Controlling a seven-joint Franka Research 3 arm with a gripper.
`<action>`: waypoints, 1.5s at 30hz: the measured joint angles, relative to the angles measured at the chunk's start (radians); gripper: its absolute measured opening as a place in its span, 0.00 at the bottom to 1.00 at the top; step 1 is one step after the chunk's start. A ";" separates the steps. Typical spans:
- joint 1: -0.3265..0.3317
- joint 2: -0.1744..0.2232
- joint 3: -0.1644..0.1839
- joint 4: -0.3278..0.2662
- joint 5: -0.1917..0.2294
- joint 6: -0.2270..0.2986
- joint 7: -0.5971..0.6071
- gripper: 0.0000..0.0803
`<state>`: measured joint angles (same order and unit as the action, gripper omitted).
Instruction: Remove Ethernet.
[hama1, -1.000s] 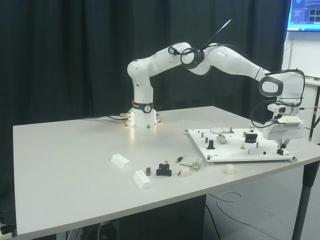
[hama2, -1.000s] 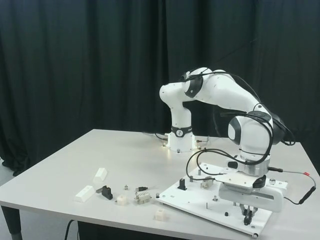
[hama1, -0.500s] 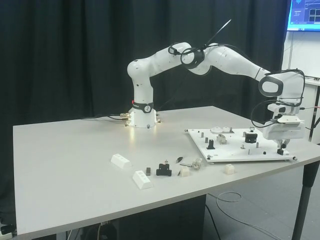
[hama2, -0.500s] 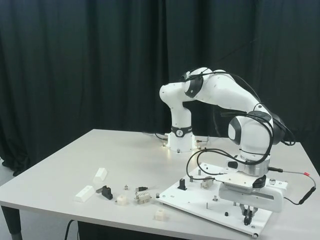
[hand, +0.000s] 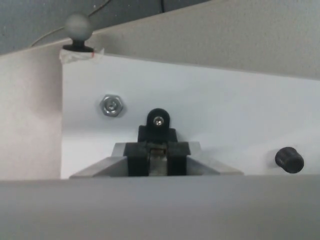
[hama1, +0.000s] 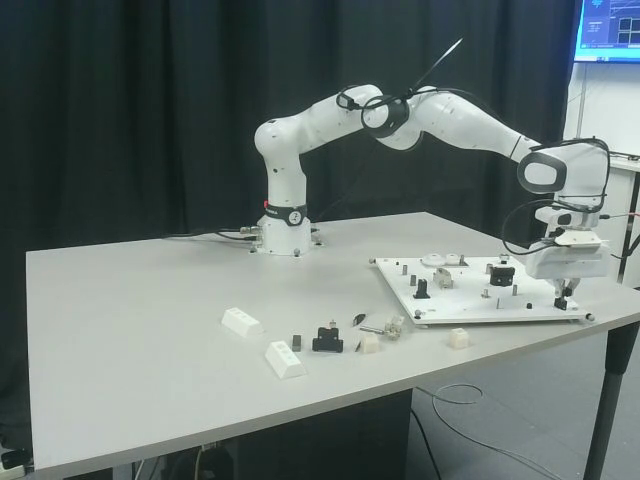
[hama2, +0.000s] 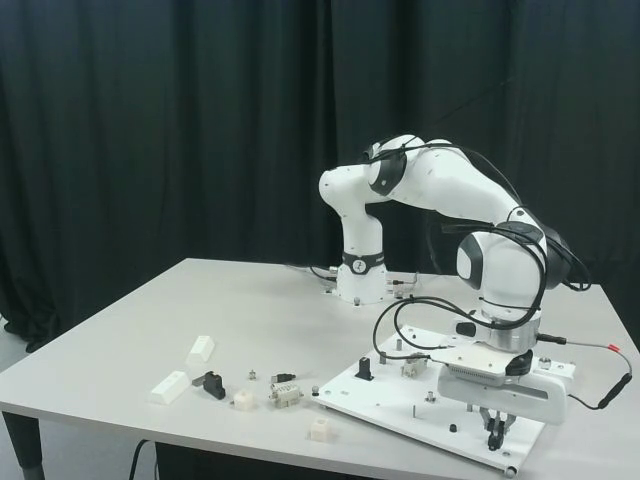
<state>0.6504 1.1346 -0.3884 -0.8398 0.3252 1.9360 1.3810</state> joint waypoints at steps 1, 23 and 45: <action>0.000 0.000 0.000 0.000 0.000 0.000 0.001 0.10; 0.006 -0.006 -0.012 0.005 0.000 -0.013 0.004 0.10; 0.013 -0.038 -0.032 0.009 -0.001 -0.071 0.004 0.10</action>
<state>0.6630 1.0969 -0.4204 -0.8312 0.3242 1.8646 1.3850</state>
